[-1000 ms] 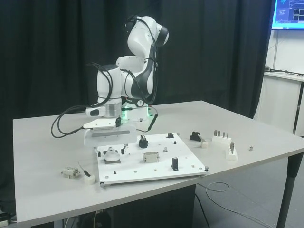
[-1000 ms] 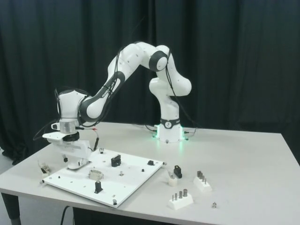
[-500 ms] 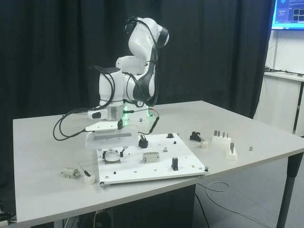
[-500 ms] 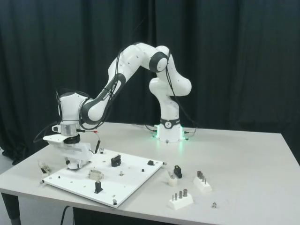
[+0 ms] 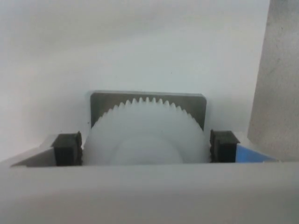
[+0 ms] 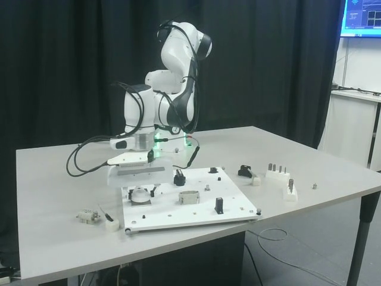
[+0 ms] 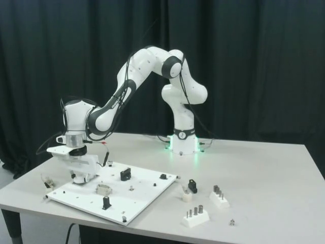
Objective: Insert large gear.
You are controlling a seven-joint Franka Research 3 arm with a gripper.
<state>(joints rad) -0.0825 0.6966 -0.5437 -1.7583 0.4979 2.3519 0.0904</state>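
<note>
Gripper [image 5: 145, 148] stands over the near-left corner of the white board [image 6: 232, 205], raised from where it was 1.0 s ago; hardly any shift since 0.5 s ago. In the wrist view the black fingertips [image 5: 67, 148] flank the white gear [image 5: 145, 135], one on each side; I cannot tell if they pinch it. Gear [image 6: 139, 194] sits over a grey plate [image 5: 101, 106] on the board. Arm [image 7: 147, 66] reaches out from its base.

Grey table [image 6: 53, 179] (white board [image 6: 196, 211] atop)
</note>
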